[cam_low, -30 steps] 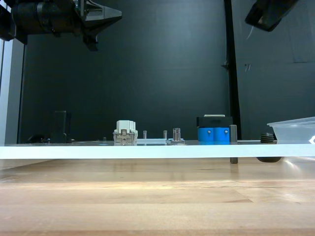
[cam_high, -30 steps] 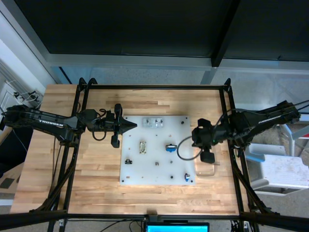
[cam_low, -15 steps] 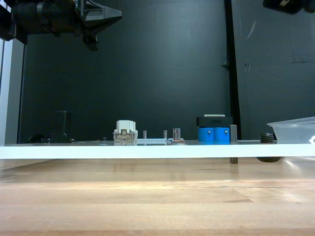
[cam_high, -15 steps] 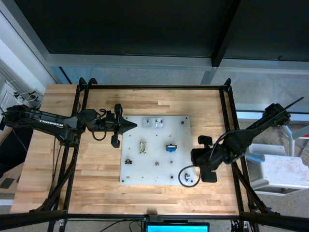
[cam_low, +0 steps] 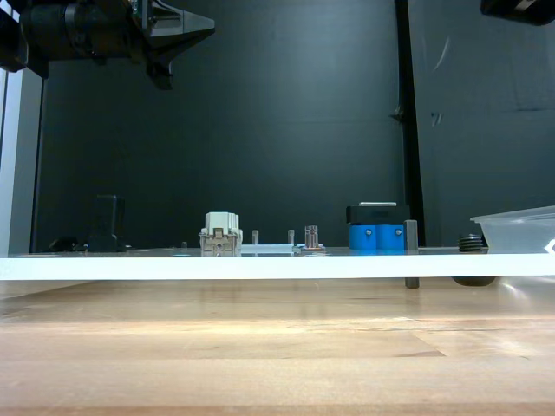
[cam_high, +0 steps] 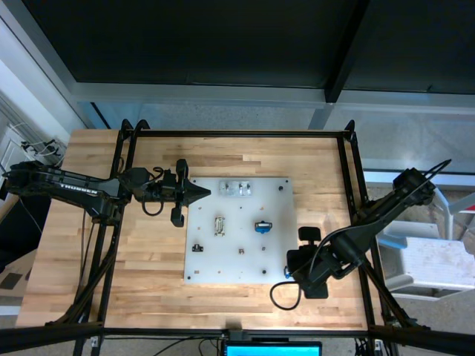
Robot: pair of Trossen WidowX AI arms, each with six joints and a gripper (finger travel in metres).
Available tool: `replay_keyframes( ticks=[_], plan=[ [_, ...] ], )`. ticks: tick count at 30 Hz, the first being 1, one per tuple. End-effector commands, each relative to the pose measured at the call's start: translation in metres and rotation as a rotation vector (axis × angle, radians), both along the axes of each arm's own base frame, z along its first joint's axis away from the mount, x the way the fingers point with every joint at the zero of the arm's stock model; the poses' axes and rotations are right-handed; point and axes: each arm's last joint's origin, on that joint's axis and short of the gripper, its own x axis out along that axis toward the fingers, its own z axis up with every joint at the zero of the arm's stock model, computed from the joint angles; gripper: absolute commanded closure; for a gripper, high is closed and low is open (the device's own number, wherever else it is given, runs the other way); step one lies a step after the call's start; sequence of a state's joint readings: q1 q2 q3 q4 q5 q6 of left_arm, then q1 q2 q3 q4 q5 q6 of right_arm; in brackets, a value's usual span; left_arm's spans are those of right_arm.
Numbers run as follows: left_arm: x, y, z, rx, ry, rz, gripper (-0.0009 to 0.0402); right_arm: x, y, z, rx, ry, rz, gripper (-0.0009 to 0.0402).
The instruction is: Remove the rj45 connector and place it in the container
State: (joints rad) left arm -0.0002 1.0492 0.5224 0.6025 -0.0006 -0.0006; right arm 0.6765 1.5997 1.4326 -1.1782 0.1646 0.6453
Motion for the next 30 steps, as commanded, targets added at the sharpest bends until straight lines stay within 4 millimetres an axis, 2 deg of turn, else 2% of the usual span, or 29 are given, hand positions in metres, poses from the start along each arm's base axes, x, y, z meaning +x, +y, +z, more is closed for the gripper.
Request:
replay_keyframes(
  ticks=[1, 8, 30],
  plan=[
    [0.0, 0.0, 0.0, 0.0, 0.0, 0.0, 0.0392, 0.004, 0.003, -0.004, 0.0, -0.007, -0.001, 0.0261],
    [0.0, 0.0, 0.0, 0.0, 0.0, 0.0, 0.0392, 0.009, 0.007, -0.013, -0.032, -0.015, -0.007, 0.0215],
    [0.0, 0.0, 0.0, 0.0, 0.0, 0.0, 0.0392, 0.018, 0.015, -0.051, -0.039, -0.031, 0.006, 0.0212]
  ],
)
